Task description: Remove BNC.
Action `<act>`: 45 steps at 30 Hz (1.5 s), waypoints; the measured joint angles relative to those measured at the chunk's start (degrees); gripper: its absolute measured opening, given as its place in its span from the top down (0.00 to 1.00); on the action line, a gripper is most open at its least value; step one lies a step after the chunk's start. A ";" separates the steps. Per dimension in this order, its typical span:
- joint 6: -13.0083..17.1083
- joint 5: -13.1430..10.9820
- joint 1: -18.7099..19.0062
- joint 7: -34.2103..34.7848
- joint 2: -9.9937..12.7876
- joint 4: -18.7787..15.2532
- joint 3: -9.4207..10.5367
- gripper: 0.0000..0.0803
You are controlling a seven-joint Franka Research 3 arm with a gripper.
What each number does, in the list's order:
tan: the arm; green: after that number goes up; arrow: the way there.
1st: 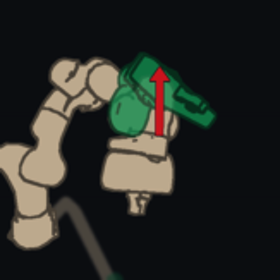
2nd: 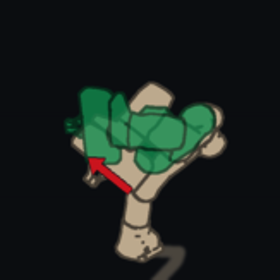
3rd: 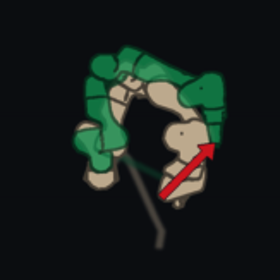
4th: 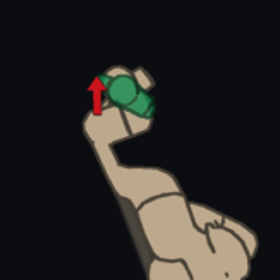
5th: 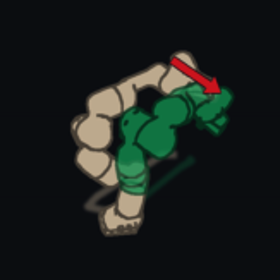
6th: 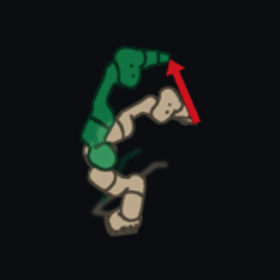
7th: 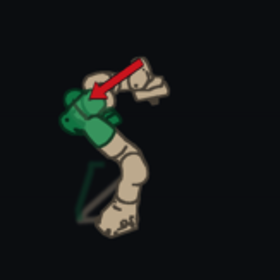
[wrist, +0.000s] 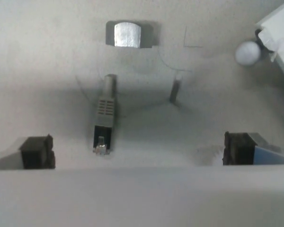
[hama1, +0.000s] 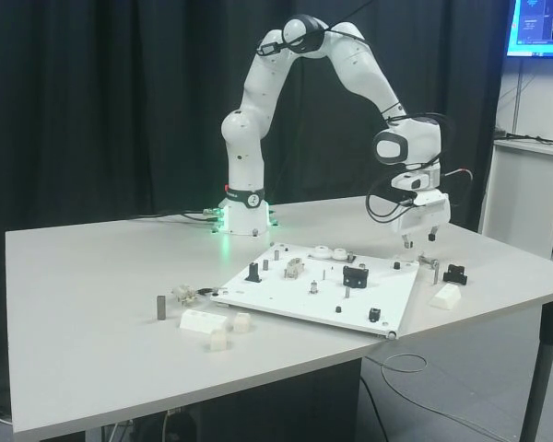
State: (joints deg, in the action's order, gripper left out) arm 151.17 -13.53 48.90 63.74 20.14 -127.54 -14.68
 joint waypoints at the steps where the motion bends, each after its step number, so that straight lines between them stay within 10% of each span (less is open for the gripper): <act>1: -0.13 0.00 0.04 0.09 -0.10 0.00 0.00 0.02; 45: -2.46 1.92 0.34 2.42 -1.96 0.00 -0.46 0.00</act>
State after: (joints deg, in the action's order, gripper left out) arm 148.71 -11.61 49.24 66.16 18.18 -127.54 -15.14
